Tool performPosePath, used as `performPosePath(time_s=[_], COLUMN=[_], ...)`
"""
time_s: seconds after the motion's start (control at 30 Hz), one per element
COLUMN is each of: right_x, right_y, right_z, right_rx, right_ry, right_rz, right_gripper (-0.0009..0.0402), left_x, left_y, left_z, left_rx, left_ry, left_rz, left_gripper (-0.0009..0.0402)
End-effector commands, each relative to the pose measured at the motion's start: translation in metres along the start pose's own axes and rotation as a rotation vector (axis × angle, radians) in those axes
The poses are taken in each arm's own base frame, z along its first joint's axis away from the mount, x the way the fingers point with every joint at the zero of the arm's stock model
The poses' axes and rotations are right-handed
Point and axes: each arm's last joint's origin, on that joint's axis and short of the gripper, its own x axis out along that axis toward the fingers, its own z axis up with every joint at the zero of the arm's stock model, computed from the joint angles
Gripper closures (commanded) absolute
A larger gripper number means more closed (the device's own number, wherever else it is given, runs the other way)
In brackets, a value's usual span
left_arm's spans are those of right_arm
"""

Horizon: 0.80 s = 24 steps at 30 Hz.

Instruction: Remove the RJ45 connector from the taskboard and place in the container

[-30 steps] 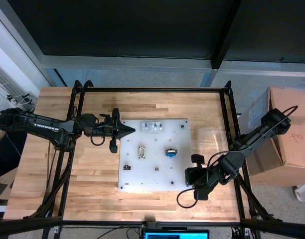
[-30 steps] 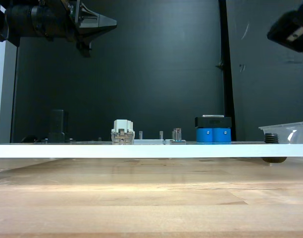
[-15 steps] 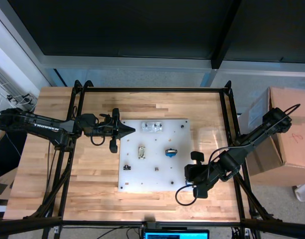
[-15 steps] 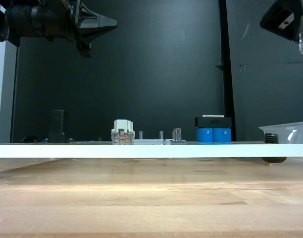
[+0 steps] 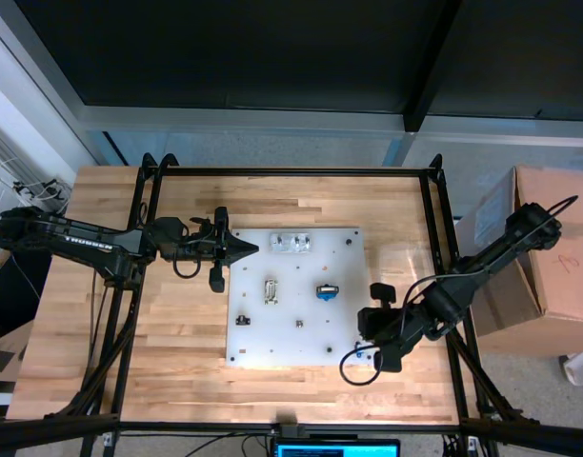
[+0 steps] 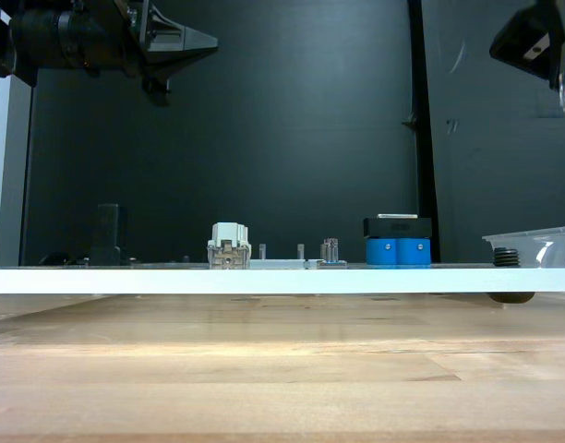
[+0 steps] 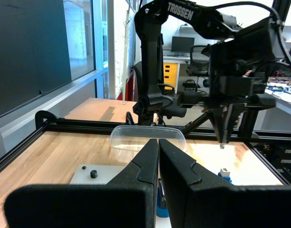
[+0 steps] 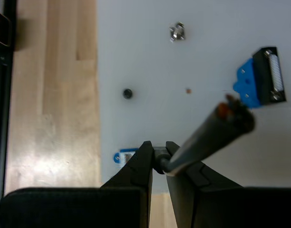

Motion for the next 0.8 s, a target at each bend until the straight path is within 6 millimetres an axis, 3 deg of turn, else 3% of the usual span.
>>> performPosePath(time_s=[0.03, 0.2, 0.57, 0.8], right_x=[-0.001, -0.006, -0.018, -0.034], right_y=[-0.007, -0.017, -0.047, -0.07], right_z=[-0.004, -0.01, -0.034, -0.056], right_rx=[0.011, 0.023, 0.07, 0.097], right_ry=[-0.002, -0.012, -0.027, -0.012], right_rz=[-0.005, -0.007, -0.013, -0.035], right_gripper=[0.0388, 0.0345, 0.0185, 0.0148], left_x=[0.0, 0.0, 0.0, 0.0], left_y=[0.0, 0.0, 0.0, 0.0], left_z=[0.0, 0.0, 0.0, 0.0], left_rx=[0.0, 0.0, 0.0, 0.0], left_ry=[0.0, 0.0, 0.0, 0.0], left_rz=[0.0, 0.0, 0.0, 0.0], left_gripper=[0.0393, 0.0393, 0.0393, 0.0393])
